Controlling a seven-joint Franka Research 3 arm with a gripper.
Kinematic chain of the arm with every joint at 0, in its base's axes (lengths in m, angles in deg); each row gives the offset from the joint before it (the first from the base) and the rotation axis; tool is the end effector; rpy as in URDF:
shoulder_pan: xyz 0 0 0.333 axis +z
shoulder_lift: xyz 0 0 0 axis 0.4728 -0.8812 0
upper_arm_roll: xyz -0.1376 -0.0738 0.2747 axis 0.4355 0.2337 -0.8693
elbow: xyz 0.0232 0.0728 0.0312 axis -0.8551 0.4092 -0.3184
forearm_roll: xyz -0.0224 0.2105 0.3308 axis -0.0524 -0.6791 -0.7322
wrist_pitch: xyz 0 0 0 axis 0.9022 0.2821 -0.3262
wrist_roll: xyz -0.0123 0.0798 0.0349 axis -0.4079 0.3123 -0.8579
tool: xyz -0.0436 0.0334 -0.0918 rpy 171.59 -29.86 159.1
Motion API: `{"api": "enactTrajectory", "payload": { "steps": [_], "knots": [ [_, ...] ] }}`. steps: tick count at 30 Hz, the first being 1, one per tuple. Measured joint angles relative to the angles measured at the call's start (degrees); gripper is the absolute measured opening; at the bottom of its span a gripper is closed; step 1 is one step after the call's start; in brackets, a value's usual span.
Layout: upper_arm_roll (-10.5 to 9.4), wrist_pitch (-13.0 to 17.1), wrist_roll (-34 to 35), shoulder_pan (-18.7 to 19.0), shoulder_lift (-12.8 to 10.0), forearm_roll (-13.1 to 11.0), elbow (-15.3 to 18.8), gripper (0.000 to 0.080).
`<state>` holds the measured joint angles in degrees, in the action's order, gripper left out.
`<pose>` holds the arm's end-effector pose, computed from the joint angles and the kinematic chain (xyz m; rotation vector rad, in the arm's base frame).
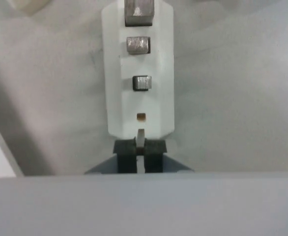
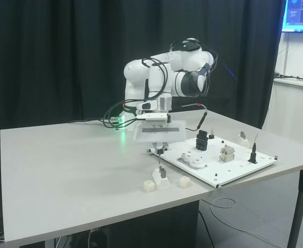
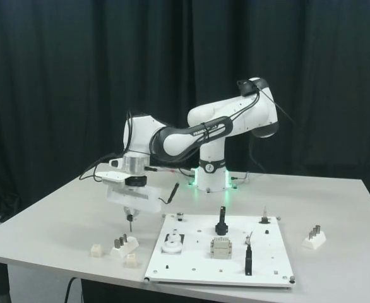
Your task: Insert square peg 1.
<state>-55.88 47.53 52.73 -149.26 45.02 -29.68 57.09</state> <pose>0.5523 -0.1467 0.2473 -2.6902 1.5560 -0.2973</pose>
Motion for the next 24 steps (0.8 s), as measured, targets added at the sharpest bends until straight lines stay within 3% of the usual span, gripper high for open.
{"api": "enactTrajectory", "payload": {
  "steps": [24],
  "knots": [
    [1.27,-1.73,-2.90,0.35,-0.20,0.84,0.04,0.0029]
  ]
}}
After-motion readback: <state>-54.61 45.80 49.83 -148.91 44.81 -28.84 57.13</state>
